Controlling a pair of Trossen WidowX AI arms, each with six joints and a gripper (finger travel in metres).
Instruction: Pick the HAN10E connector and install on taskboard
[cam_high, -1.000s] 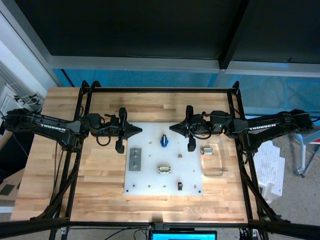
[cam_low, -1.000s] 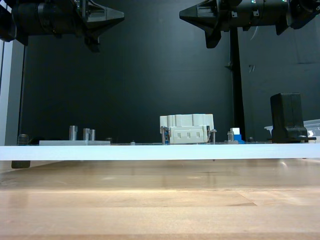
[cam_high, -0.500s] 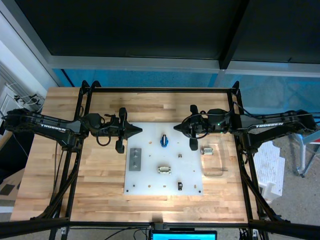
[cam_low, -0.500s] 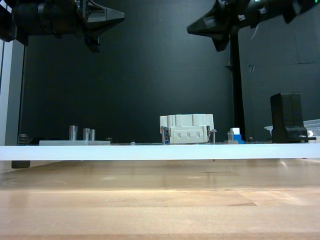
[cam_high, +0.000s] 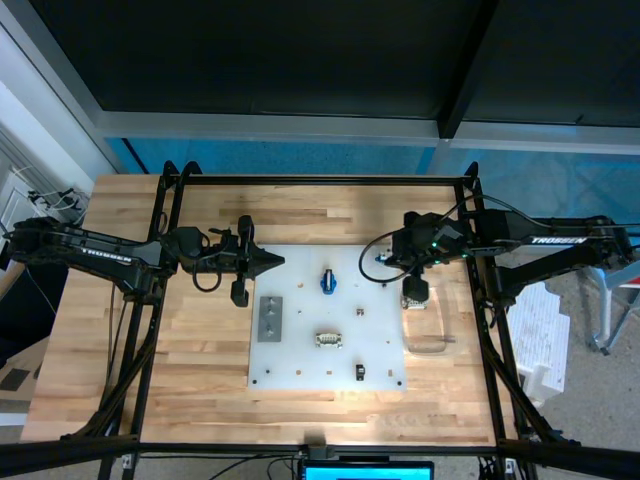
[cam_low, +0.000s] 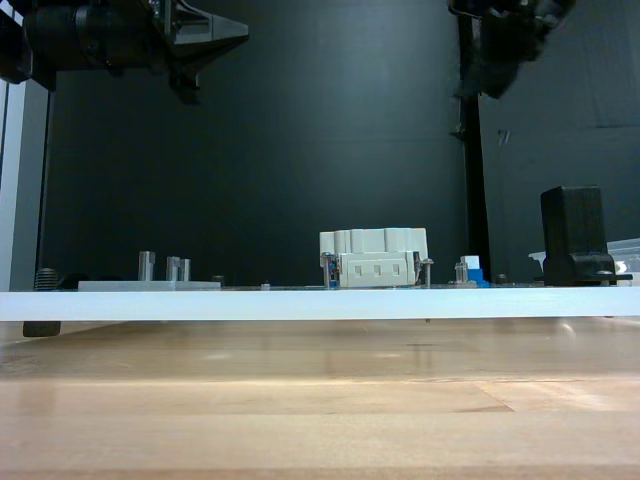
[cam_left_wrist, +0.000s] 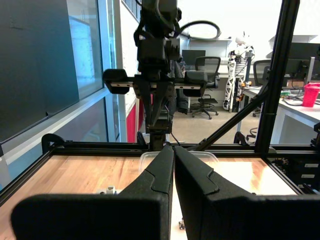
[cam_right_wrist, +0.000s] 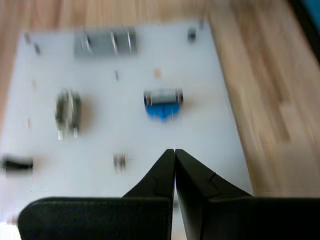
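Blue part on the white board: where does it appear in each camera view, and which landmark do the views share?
High view: blue part on the taskboard's far half, between the shut left gripper and shut right gripper, both held high.
Low view: blue part right of the beige socket.
Left wrist view: not in it.
Right wrist view: blue part ahead of the right gripper.
Landmark: the beige socket, in all but the left wrist view.

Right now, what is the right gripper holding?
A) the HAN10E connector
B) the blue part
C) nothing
C: the right gripper is shut on nothing above the taskboard, near the blue part. The left gripper, also shut and empty, hangs over the taskboard's far left corner.
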